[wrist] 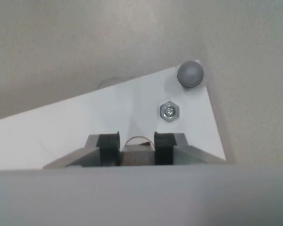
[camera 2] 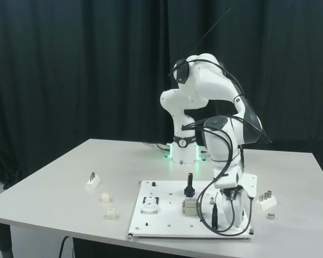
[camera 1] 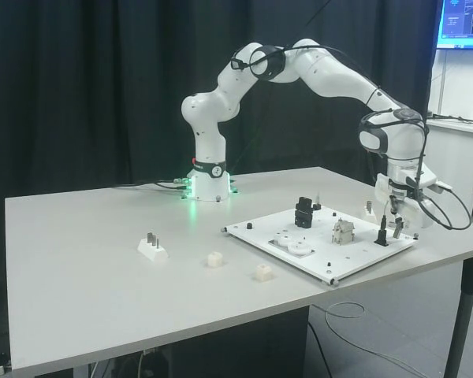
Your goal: Insert square peg 4.
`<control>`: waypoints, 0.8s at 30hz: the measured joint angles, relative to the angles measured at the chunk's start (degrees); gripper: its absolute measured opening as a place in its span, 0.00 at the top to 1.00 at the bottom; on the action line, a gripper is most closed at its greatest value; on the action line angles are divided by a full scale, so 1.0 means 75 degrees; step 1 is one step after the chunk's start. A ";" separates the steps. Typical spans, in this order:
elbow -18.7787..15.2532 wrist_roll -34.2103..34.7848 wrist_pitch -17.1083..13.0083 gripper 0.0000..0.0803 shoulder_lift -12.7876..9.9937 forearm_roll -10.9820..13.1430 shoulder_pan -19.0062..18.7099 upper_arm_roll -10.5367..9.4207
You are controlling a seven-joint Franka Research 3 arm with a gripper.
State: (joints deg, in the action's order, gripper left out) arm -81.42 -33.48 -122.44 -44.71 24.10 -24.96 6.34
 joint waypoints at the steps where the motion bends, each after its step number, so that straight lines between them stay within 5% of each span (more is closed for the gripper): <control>1: -0.0001 0.0006 0.0001 0.81 0.0000 0.0015 0.0005 0.0000; 24: -0.0028 0.0181 0.0000 0.81 0.0000 0.0298 0.0076 0.0001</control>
